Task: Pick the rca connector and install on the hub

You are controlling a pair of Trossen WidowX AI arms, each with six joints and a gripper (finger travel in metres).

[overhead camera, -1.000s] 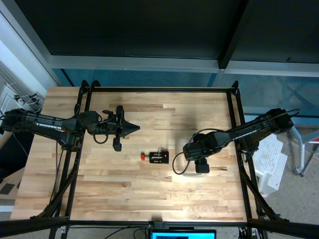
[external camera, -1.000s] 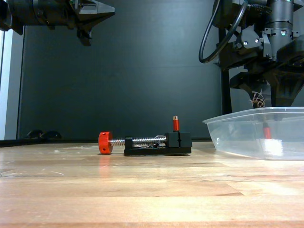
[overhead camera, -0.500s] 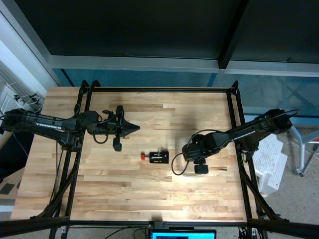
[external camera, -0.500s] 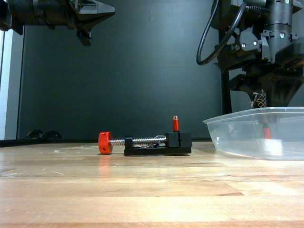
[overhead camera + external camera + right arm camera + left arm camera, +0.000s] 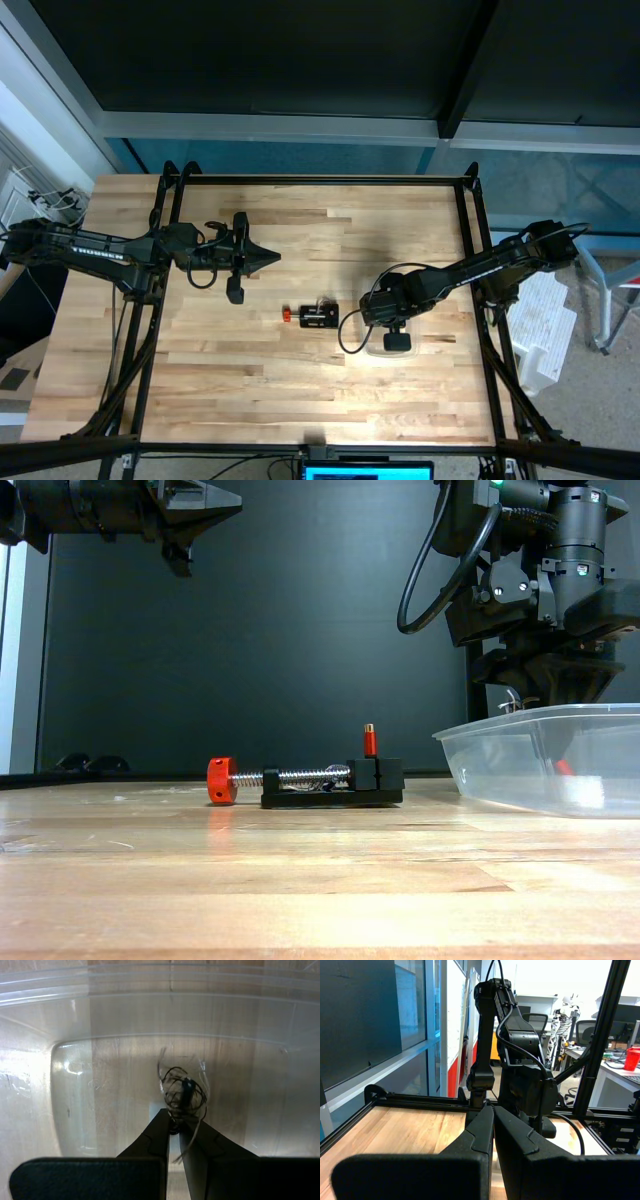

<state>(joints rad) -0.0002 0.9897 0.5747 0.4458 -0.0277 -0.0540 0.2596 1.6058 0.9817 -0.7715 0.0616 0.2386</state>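
The hub (image 5: 312, 317) is a small black block with a red knob; it lies on the table's middle, also in the low view (image 5: 330, 778). My right gripper (image 5: 175, 1119) hangs over the clear tray (image 5: 75, 1020), shut at its tips on the rca connector (image 5: 186, 1088), a tiny dark piece wrapped in a tangle of thin wire. In the low view that gripper (image 5: 527, 698) sits just above the tray rim, right of the hub, wire (image 5: 512, 702) dangling. My left gripper (image 5: 493, 1110) is shut and empty, held high at the left (image 5: 268, 257).
The clear plastic tray (image 5: 470, 770) stands right of the hub and holds a small red piece (image 5: 563, 768) and a white cube (image 5: 585, 790). Black frame rails (image 5: 320, 180) border the wooden table.
My right arm has moved left toward the hub with the wire tangle still at its tips, now near the tray's left rim. The left arm has not moved.
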